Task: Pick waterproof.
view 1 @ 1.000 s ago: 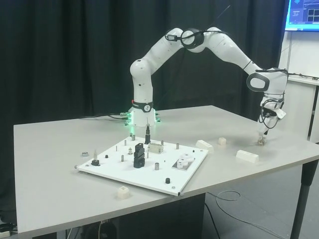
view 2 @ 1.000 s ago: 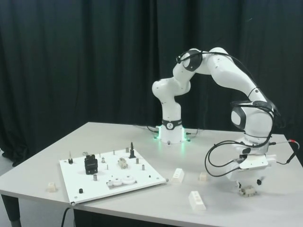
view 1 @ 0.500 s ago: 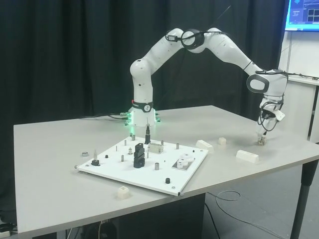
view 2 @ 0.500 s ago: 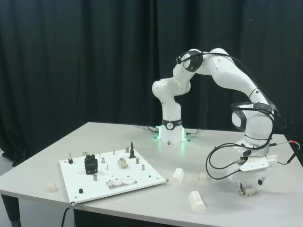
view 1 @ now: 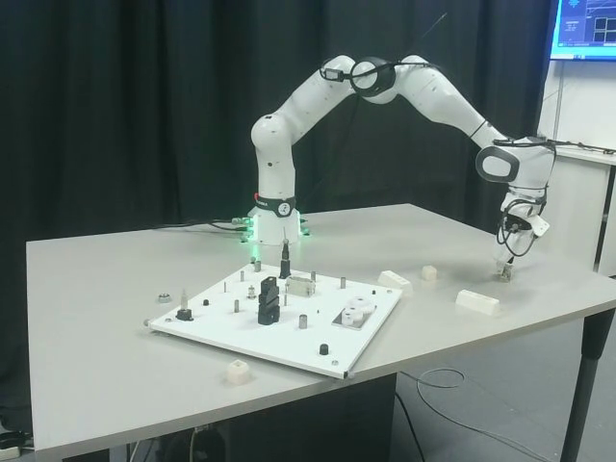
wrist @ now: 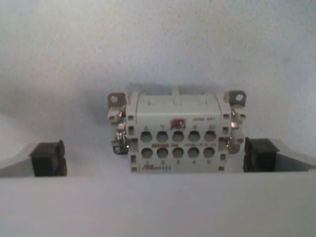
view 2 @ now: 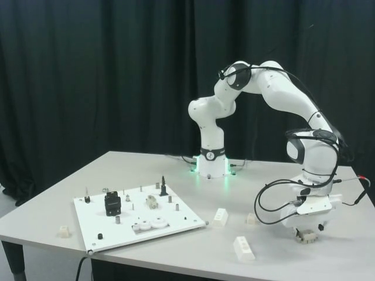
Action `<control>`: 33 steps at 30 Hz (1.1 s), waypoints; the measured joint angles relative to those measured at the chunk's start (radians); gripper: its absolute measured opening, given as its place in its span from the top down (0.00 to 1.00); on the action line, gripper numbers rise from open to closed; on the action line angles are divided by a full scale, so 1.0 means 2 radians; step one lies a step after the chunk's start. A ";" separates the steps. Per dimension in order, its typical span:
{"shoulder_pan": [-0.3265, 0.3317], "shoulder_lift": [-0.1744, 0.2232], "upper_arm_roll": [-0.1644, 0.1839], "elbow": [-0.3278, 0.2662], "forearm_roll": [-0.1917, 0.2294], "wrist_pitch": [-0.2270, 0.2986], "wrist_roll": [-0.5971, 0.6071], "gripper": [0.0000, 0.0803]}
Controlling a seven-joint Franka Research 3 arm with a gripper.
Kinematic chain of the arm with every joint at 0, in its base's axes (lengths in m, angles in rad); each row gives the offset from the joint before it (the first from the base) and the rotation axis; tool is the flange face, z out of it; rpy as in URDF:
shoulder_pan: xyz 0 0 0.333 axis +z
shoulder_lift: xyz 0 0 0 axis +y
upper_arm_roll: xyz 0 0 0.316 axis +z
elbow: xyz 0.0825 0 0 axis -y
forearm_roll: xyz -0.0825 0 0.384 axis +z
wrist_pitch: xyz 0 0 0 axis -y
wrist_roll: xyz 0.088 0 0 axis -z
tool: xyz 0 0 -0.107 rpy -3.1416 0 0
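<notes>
Wrist view: you see the waterproof connector (wrist: 175,132) lying on the grey table (wrist: 158,44), its face with two rows of round holes turned to the camera, metal ears at both upper corners. The gripper (wrist: 153,157) has its fingers spread wide; the two black pads (wrist: 48,159) sit one on each side of the connector, clear of it, not touching. Nothing else lies between them.

First room view: your connector (view 1: 503,274) sits near the table's far right edge, right under the gripper (view 1: 505,266). The white arm (view 1: 385,82) rises from its base at the back edge, arches high, and drops with the wrist pointing down at the part. Near it on the table: a small white block (view 1: 428,272), a longer white block (view 1: 395,280) and another (view 1: 477,301) close to the front edge. The white board (view 1: 279,318) lies toward the front middle and carries a black block (view 1: 268,299), two white rollers (view 1: 357,309), pins and small fittings. One more white piece (view 1: 237,372) sits off the board by the front edge.

Second room view: the gripper (view 2: 305,232) hangs low over the connector (view 2: 306,236); black cables (view 2: 275,202) loop beside the wrist. Nothing blocks the part.
</notes>
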 joint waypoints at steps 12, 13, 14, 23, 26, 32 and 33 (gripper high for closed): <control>0.001 0.004 0.000 0.002 0.000 0.006 -0.001 0.00; 0.001 0.004 0.000 0.002 0.000 0.007 -0.001 0.00; 0.001 0.004 0.000 0.002 0.000 0.007 -0.001 0.00; 0.001 0.005 0.000 0.002 -0.001 0.009 -0.002 0.00; 0.001 0.005 0.000 0.002 -0.001 0.009 -0.003 0.00; 0.001 0.005 -0.001 0.004 -0.003 0.010 -0.015 0.00; 0.001 0.005 -0.001 0.004 -0.004 0.010 -0.020 0.00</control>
